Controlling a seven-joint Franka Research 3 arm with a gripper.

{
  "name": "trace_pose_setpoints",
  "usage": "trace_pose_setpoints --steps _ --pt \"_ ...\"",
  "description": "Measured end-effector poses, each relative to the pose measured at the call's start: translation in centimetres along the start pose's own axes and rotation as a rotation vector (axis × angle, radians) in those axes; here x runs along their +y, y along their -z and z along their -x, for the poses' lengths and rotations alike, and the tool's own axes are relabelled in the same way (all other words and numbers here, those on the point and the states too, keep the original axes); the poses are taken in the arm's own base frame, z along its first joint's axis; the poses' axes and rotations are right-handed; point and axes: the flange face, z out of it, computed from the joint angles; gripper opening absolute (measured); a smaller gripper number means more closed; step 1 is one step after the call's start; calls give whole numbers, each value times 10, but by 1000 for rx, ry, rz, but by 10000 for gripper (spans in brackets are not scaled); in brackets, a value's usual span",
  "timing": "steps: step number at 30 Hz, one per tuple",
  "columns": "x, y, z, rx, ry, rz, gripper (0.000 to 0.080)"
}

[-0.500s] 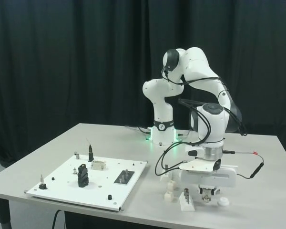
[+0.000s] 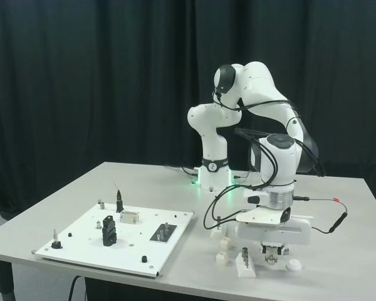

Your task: Insert waterproof.

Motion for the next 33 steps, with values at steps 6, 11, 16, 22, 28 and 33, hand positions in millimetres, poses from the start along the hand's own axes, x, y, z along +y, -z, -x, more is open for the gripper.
trace_pose_setpoints --steps 6,11,16,22,28,33 --pt "0 0 0 2 3 1 323" --pt "0 1 -1 3 7 0 323" --pt "0 2 -2 7 11 0 323" --pt "-1 3 -2 16 19 2 323" --pt "0 4 -4 21 20 3 323" --pt "0 6 -6 26 17 2 323"
